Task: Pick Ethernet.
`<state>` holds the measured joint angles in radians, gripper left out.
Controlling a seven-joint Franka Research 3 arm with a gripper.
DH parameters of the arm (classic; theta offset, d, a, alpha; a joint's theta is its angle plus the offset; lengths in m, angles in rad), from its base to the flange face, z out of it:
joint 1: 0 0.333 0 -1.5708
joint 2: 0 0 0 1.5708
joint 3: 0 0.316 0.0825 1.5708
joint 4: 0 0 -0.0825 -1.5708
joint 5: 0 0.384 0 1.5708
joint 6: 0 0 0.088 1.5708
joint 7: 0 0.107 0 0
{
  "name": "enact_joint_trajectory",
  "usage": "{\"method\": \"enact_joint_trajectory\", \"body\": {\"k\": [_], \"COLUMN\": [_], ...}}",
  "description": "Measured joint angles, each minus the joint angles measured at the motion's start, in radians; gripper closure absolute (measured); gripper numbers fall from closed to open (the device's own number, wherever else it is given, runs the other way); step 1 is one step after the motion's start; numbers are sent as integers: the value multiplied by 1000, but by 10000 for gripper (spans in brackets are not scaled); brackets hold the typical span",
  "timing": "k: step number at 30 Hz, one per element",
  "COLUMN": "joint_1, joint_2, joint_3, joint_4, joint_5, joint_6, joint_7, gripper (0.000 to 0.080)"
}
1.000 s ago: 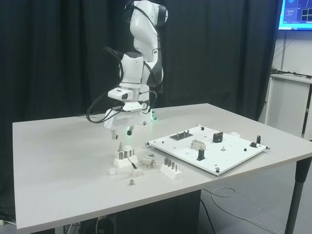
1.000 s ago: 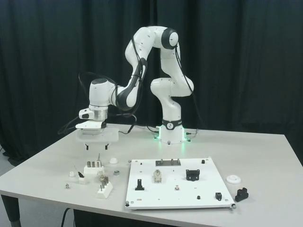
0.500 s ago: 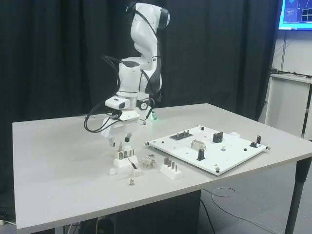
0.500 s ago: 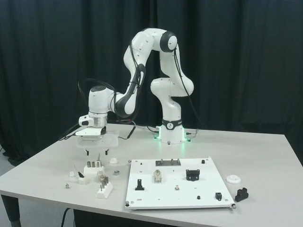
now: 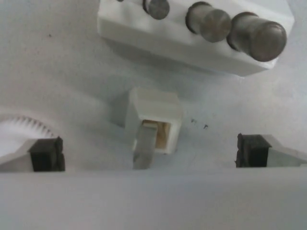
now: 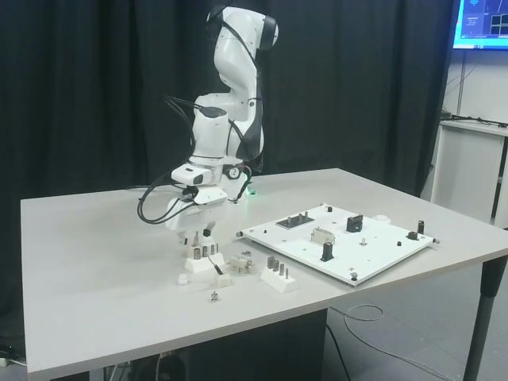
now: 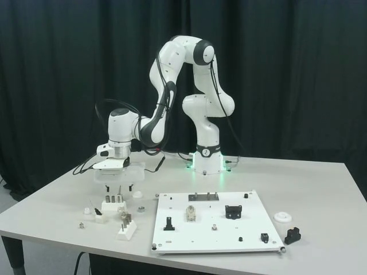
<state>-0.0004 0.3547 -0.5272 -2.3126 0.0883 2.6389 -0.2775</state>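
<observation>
Gripper (image 5: 148, 155) is seen spread wide, nothing held; black ribbed pads (image 5: 46, 154) sit either side of the Ethernet connector (image 5: 152, 120), which lies on the grey table (image 5: 62, 72) between the fingers, not touched by either. For a good pick, the gripper is best lowered straight, kept centred on the connector so both pads meet its flat side walls together; the thin latch tab pointing toward the camera should be avoided, since it looks flexible and could slip. The connector is judged a small boxy white plastic body, smooth, open-ended with a pale hollow inside. Just beyond it a white block (image 5: 192, 36) is seen holding dull grey metal pegs with rounded matte tops; contact with it should be avoided on descent. A toothed white gear (image 5: 17, 132) is partly visible near one finger. Table surface is matte, faintly speckled.
</observation>
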Motion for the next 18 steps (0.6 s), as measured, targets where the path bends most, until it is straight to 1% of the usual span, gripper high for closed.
{"method": "enact_joint_trajectory", "body": {"k": [8, 18], "joint_1": [0, 0], "joint_2": [4, 4], "joint_3": [8, 10], "joint_4": [-21, -39], "joint_5": [2, 2], "joint_6": [41, 72], "joint_7": [-14, -42], "gripper": [3, 3]}}
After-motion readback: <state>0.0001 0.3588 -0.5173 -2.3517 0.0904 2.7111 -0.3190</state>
